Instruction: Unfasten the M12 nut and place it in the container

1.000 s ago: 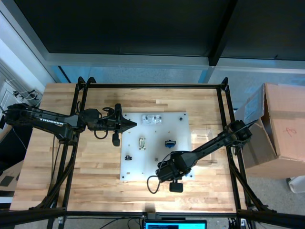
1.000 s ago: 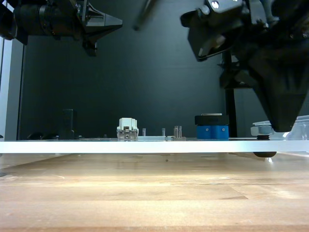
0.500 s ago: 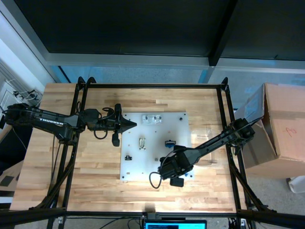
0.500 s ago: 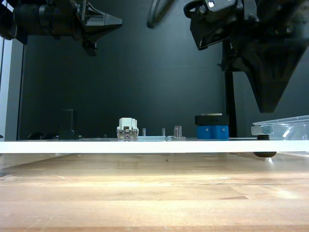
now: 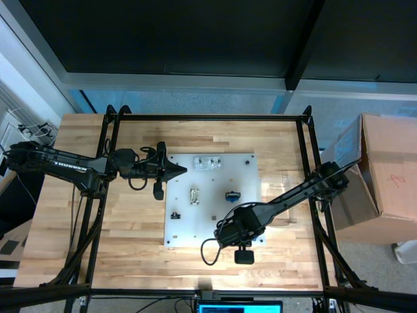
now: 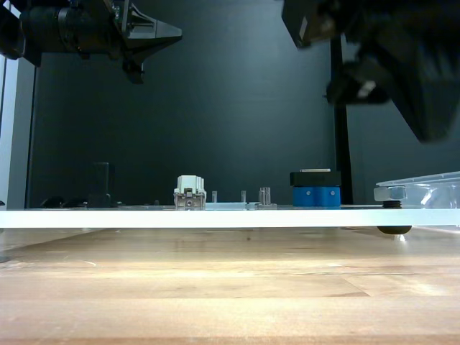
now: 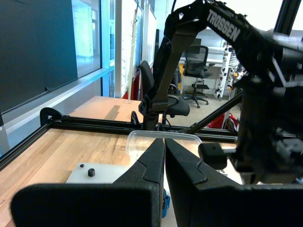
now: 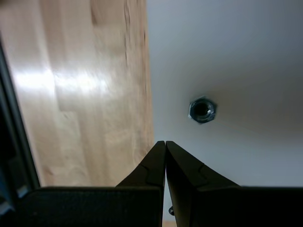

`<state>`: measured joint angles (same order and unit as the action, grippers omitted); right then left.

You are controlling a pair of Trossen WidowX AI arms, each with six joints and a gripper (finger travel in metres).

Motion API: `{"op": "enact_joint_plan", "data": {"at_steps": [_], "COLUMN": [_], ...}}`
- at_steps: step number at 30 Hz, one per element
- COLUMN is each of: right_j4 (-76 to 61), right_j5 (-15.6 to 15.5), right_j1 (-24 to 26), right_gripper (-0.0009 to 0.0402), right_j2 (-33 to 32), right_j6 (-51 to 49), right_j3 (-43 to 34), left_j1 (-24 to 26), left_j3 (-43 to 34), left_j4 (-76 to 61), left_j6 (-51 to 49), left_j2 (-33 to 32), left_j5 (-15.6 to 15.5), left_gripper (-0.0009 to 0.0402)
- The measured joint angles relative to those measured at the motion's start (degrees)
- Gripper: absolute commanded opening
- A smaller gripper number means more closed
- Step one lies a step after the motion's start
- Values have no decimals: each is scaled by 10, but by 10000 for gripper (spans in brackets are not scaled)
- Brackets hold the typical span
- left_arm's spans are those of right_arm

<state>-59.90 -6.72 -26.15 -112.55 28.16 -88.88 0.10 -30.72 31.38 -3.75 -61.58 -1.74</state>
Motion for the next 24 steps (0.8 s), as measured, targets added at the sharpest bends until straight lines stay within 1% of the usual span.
{"op": "enact_joint_plan", "data": {"at_steps": [5,11,12,14,15,16,18,19,20,22,24], "right_j4": [36,51,50,48,44,36,4,-9,-19,-31,-32], "right_j5": [-4,-4,-3,9,22,48,129,161,182,195,189], "right_j1": [2,3,4,5,5,4,2,3,5,7,5], "right_gripper": [0,0,0,0,0,0,0,0,0,0,0], "right_j2": [-12,-20,-20,-20,-20,-19,-16,-14,-11,-5,-2], "right_j6": [-2,-7,-7,-8,-8,-4,16,24,28,30,33], "right_j3": [24,30,30,30,30,29,27,24,20,16,15], "left_j1": [0,0,0,0,0,0,0,0,0,0,0], "left_j3": [0,0,0,0,0,0,0,0,0,0,0], "left_j4": [0,0,0,0,0,0,0,0,0,0,0], "left_j6": [0,0,0,0,0,0,0,0,0,0,0], "left_j2": [0,0,0,0,0,0,0,0,0,0,0], "left_j5": [0,0,0,0,0,0,0,0,0,0,0], "left_gripper": [0,0,0,0,0,0,0,0,0,0,0]}}
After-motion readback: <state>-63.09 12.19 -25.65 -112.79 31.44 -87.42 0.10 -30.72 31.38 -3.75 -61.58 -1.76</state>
